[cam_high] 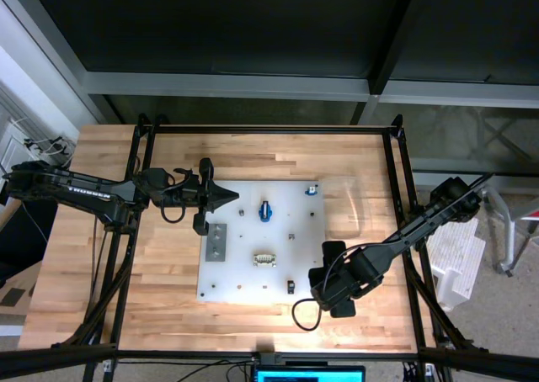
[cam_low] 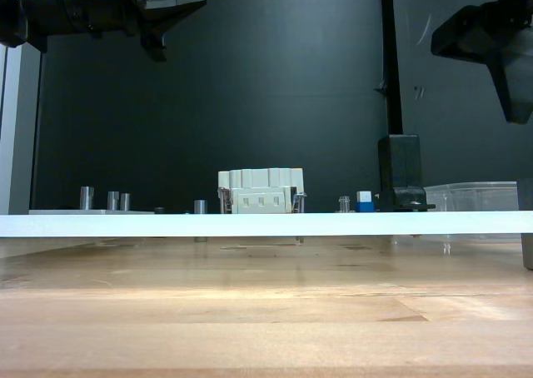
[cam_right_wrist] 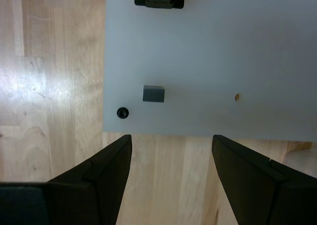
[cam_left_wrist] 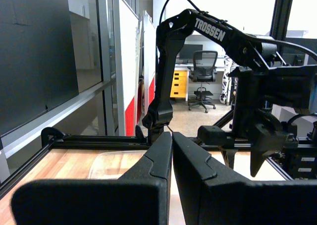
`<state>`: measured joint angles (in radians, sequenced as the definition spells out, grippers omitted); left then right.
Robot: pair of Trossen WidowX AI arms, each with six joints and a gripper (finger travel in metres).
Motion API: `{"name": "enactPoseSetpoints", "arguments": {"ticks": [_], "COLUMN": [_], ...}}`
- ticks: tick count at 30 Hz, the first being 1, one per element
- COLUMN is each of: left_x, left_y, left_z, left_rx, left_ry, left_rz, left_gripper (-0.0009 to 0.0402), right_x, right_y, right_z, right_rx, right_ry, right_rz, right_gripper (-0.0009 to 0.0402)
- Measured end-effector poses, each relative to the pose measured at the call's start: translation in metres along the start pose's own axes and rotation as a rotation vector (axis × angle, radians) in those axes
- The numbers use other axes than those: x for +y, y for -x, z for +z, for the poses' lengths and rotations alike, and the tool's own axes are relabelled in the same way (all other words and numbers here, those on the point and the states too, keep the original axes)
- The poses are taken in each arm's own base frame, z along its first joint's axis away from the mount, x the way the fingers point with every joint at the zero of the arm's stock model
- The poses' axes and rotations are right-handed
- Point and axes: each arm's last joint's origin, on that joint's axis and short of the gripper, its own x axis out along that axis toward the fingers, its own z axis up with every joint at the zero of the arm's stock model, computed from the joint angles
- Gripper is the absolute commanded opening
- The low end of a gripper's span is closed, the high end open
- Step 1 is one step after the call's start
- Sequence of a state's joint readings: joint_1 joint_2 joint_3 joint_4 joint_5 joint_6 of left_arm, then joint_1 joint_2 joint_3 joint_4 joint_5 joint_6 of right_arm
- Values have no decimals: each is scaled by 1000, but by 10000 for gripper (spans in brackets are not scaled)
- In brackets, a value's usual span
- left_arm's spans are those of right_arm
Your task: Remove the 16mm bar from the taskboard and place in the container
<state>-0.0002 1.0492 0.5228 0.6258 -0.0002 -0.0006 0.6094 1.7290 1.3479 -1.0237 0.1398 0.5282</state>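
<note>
Black right gripper [cam_right_wrist: 171,140] hangs jaws apart over the near right corner of the white taskboard [cam_high: 244,268], above the wood surface [cam_high: 168,264] just off its edge, with a small grey square fixture [cam_right_wrist: 153,93] and a black screw [cam_right_wrist: 122,112] under it. High over the board's far left edge, left gripper [cam_high: 232,198] points right, fingers together. Upright metal bars [cam_low: 87,197] stand in the grey block [cam_high: 217,244] on the board's left side, can't tell which is 16mm; clear container [cam_high: 341,204] lies on the surface just beside the board's far right edge.
</note>
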Motion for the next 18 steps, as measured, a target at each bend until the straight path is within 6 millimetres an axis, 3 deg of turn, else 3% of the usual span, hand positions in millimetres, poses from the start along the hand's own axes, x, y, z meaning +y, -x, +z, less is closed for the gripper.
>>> {"name": "enactPoseSetpoints", "arguments": {"ticks": [18], "left_x": [0], "left_y": [0], "left_z": [0], "left_rx": [1], "left_ry": [0], "left_rz": [0], "left_gripper": [0], "right_x": [4], "right_y": [-32], "right_z": [-3], "right_rx": [14], "right_ry": [4], "right_rz": [-7], "right_gripper": [224]}}
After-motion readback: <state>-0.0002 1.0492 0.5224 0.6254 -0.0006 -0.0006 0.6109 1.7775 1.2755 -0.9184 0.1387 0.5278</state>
